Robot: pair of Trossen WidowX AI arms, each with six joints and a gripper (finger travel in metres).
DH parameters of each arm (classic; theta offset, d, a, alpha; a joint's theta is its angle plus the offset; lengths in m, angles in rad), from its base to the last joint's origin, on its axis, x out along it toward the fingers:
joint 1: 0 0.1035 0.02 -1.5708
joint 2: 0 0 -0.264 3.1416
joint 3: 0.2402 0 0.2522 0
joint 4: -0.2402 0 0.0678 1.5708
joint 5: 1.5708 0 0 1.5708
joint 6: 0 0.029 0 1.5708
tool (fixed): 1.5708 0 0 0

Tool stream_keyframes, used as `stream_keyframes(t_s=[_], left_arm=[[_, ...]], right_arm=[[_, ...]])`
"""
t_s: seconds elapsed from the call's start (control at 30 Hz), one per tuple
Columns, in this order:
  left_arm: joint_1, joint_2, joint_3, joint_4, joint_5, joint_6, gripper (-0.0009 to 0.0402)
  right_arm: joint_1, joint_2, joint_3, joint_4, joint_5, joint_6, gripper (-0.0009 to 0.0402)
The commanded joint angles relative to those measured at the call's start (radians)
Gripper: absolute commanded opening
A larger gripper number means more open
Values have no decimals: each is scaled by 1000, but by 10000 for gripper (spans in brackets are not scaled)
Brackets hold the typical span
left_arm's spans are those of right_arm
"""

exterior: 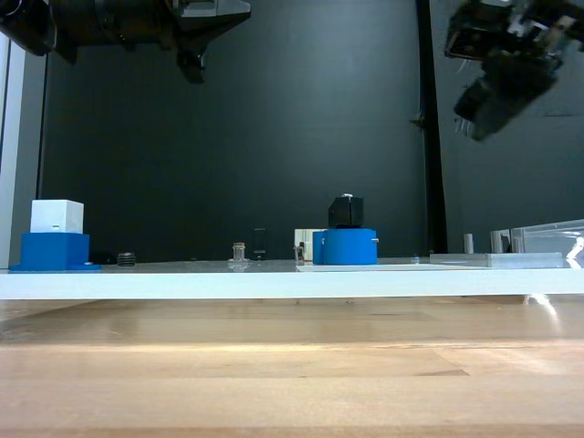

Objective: Pick the 16mm cylinder and install on the taskboard

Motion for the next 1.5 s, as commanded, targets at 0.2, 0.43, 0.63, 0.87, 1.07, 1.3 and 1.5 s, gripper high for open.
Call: stream_keyframes(t_s=[0.2,0.43,0.63,0.87,1.07,1.3,1.5], left_arm=[[0,0,0,0,0,0,0],[0,0,0,0,0,0,0],[0,0,0,0,0,0,0],[0,0,0,0,0,0,0],[0,0,0,0,0,0,0],[0,0,0,0,0,0,0],[0,0,0,0,0,0,0]], right_arm=[[83,0,0,-161,-6,55,0],[160,0,-1,-292,4,89,14],[198,0,-9,-337,3,107,64],[222,0,-31,-338,3,126,137],[225,14,-69,-338,14,152,194],[230,36,-97,-300,53,161,217],[239,43,-132,-266,55,173,216]])
